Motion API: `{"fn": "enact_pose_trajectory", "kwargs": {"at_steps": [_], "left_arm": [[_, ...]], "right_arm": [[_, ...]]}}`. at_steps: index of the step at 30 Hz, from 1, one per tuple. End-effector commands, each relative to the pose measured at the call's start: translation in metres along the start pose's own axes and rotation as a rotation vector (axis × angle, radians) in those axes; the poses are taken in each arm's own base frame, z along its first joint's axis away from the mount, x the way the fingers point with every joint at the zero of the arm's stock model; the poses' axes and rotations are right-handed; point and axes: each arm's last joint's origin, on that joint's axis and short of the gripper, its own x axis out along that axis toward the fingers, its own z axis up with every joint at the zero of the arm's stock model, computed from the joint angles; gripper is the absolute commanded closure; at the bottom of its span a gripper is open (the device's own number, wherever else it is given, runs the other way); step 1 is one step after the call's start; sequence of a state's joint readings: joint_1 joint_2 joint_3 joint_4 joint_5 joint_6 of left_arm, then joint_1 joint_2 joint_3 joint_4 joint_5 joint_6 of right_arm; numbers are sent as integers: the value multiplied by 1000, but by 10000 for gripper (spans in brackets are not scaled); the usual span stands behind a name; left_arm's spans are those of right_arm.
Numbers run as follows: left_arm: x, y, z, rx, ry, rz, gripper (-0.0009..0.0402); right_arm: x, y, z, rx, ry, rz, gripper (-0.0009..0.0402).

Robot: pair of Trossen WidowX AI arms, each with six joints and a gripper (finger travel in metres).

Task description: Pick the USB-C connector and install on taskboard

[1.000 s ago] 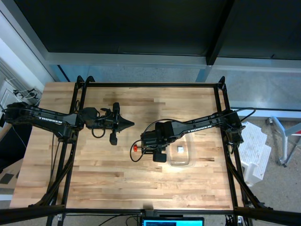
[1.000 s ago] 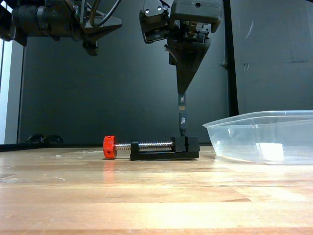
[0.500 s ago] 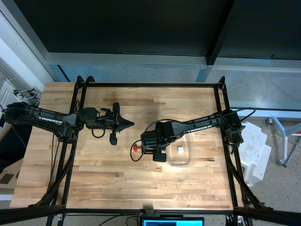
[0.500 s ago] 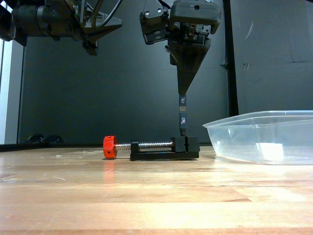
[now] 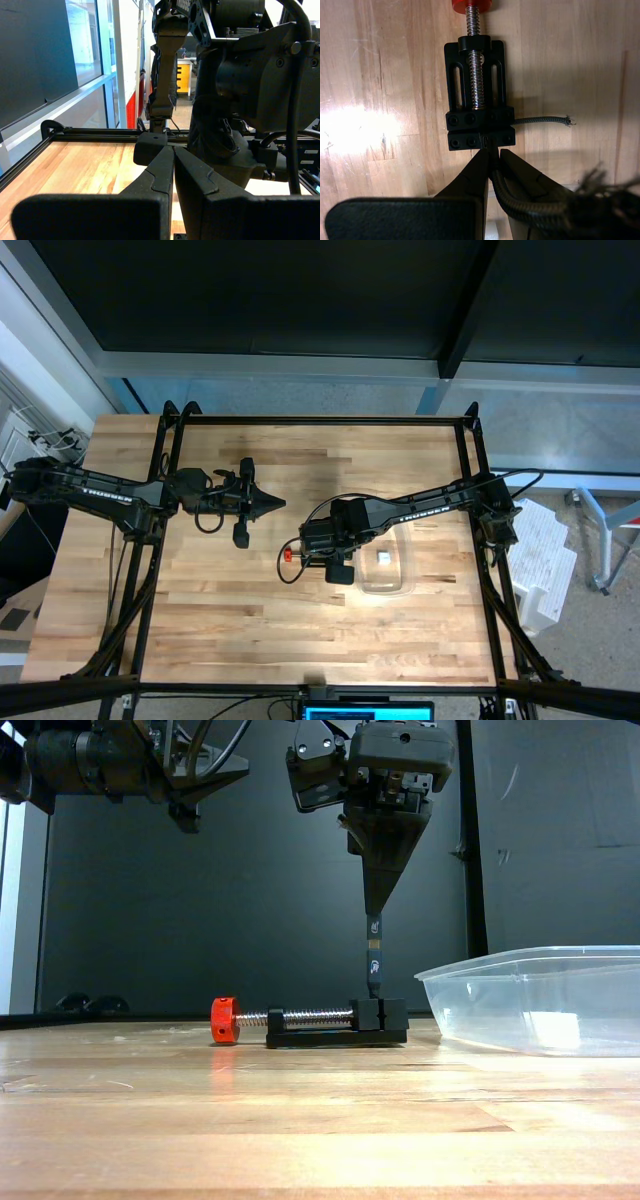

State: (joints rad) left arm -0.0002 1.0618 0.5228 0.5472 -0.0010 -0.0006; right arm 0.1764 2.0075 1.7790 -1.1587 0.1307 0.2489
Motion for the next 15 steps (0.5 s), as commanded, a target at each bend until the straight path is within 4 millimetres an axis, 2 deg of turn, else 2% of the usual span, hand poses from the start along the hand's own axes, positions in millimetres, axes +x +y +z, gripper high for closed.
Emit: {"fn": "enact_pose_trajectory", "kwargs": {"at_steps": [1,15], "left_arm": [[0,0,0,0,0,0,393],[0,0,0,0,0,0,393]], "right_arm": [[1,0,0,0,-1,4,394],[1,1,0,-8,-5,12,394]]}}
